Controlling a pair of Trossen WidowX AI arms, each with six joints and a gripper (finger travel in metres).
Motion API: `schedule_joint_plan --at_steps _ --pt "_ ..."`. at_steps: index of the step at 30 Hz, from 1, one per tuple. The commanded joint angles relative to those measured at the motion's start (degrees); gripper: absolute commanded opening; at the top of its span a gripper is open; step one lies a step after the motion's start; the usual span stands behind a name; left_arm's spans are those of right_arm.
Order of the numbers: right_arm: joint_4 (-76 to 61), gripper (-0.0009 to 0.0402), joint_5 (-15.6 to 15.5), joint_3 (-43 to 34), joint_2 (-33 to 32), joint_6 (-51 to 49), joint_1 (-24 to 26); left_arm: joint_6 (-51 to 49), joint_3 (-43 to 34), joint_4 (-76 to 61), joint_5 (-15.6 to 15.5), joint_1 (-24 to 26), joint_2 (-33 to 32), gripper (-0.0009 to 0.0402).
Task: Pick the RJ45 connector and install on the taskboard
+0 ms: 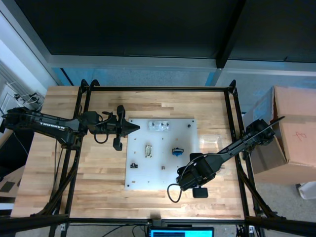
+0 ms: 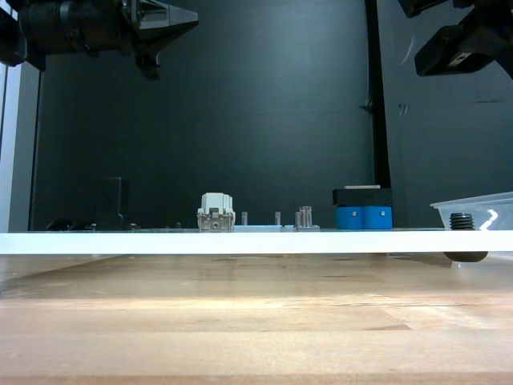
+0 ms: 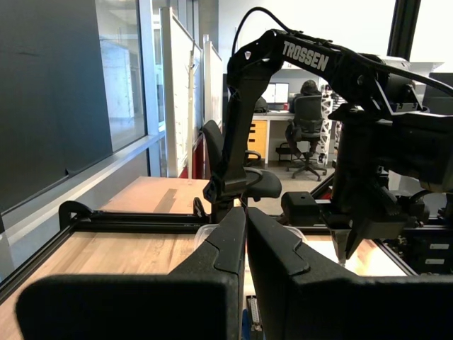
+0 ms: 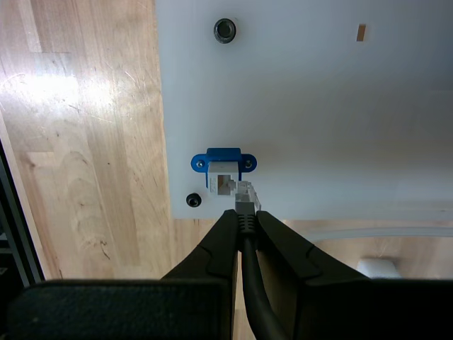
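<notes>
Wooden table [image 1: 54, 163] carrying a white taskboard [image 4: 340, 106], dark wall behind. Right gripper [image 4: 245, 216] clenched on the RJ45 connector [image 4: 247, 193], cable [image 4: 251, 297] trailing back through the grip; plug held in the air, not yet seated. Blue socket [image 4: 224, 168] just beside the plug tip at roughly 10 o'clock by the right wrist view, plug's long axis running 6 to 12. Judging from the low view, well above the board. Left gripper [image 3: 245, 221] pressed closed on nothing, raised at the board's 9 o'clock edge, farther off. Probably: nudge toward 10, then descend.
</notes>
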State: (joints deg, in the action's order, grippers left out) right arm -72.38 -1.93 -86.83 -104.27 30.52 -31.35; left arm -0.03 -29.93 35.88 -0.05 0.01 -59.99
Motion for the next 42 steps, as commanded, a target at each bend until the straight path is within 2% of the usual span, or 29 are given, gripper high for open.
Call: schedule_joint_plan --at_steps 1,42 --pt "0.3 0.0 -0.1 0.1 0.0 0.3 -0.1 0.0 0.0 0.0 0.0 0.0 0.0 0.0001" --pt "3.1 0.0 -0.6 2.4 -0.3 0.5 -0.9 0.0 0.0 0.0 0.0 0.0 0.0 0.0001"
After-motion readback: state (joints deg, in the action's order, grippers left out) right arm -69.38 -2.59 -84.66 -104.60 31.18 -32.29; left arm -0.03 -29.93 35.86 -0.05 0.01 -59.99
